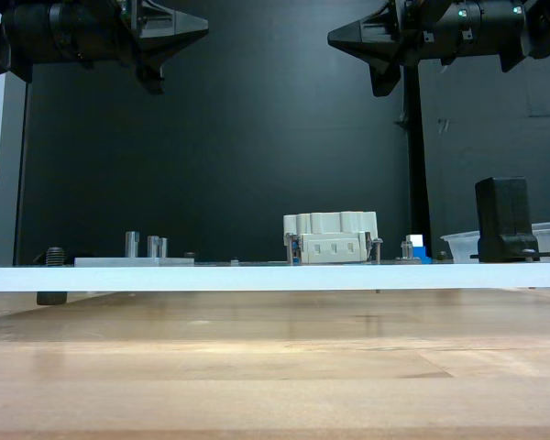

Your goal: Pick the 16mm bar and install on taskboard

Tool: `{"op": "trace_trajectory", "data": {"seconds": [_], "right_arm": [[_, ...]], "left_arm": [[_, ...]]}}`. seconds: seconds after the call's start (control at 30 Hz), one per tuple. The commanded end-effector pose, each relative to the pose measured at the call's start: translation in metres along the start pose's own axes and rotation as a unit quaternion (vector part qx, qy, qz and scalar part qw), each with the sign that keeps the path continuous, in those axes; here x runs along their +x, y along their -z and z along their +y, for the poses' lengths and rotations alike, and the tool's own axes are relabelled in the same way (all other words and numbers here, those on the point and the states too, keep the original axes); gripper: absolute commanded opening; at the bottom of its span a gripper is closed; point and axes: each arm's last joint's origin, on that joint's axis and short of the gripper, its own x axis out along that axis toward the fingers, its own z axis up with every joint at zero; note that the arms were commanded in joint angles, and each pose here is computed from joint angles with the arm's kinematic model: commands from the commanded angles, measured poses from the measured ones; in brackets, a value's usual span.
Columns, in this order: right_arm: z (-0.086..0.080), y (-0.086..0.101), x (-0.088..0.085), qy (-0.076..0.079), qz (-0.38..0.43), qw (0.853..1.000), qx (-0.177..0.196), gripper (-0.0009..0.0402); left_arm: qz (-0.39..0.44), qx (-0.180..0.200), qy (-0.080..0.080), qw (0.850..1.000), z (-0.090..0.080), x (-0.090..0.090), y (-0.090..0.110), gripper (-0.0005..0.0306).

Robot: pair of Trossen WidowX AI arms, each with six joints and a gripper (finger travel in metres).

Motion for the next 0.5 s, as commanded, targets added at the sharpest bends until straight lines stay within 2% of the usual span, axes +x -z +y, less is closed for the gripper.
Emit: {"op": "trace_trajectory", "data": {"seconds": [0.03, 0.5], "right_arm": [[0.0002, -0.0001, 0.0001, 0.000, 0.000, 1.000, 0.000, 0.0000], [0.0002, -0.0004, -0.0001, -0.001, -0.001, 1.000, 0.005, 0.0000]], "left_arm": [[0.000, 0.000, 0.000, 1.000, 0.0000, 0.0001, 0.0000, 0.0000], [0.000, 0.000, 0.000, 1.000, 0.0000, 0.0001, 0.0001, 0.0000]]}}
